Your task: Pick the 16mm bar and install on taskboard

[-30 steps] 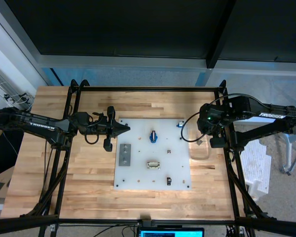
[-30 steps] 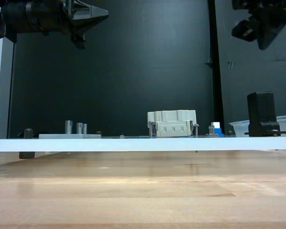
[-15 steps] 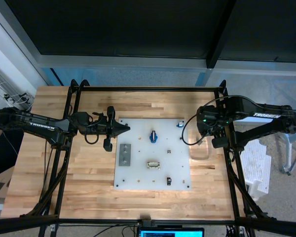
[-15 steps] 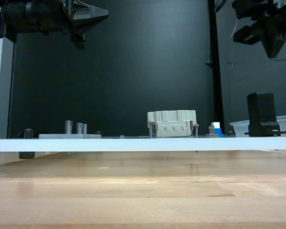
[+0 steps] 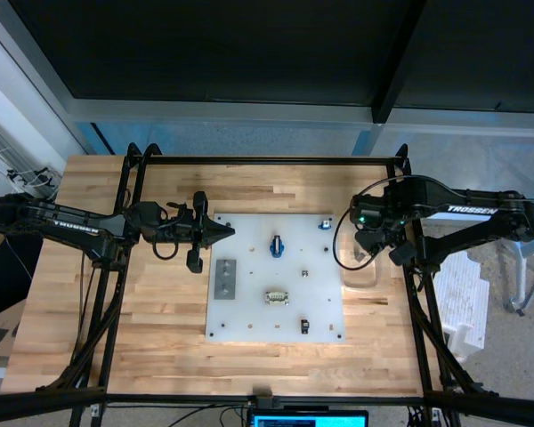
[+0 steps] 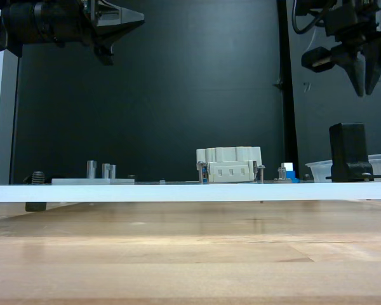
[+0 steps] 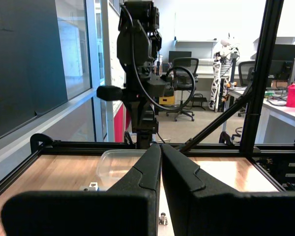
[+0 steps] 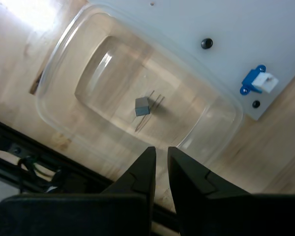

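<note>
Risks knocking the 16mm bar, loose in the clear tray beside the right edge of the taskboard, if lowered with right gripper fingers barely parted. Leaves left gripper, fingers together, above the taskboard's left edge.

The right gripper is hovering over a clear plastic tray, its fingers standing slightly apart. A small grey peg is lying in the tray, which is sitting on the wooden surface beside a white board bearing a blue part.
</note>
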Motion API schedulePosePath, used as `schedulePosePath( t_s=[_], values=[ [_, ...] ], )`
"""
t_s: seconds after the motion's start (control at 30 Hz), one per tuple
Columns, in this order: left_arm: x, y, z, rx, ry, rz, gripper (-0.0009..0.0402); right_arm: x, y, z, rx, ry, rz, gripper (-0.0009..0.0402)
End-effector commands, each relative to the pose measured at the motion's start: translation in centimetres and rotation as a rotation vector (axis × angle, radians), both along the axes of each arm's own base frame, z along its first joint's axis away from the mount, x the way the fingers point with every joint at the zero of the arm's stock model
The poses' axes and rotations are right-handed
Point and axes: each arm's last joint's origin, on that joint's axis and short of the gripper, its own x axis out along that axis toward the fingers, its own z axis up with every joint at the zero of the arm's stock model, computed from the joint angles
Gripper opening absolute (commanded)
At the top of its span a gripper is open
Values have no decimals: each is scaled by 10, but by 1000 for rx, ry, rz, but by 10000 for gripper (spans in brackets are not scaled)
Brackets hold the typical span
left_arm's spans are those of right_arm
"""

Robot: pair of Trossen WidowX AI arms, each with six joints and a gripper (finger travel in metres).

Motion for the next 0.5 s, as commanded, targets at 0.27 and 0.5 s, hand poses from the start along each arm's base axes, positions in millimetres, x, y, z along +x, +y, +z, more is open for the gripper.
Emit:
schedulePosePath(
  t_s=[0.27, 0.5],
  values=[
    [0, 0, 0, 0, 0, 0, 0, 4, -1, -30, -31, 15, 66, 101],
    [0, 0, 0, 0, -1, 0, 0, 3, -1, -50, -29, 32, 82, 143]
  ],
)
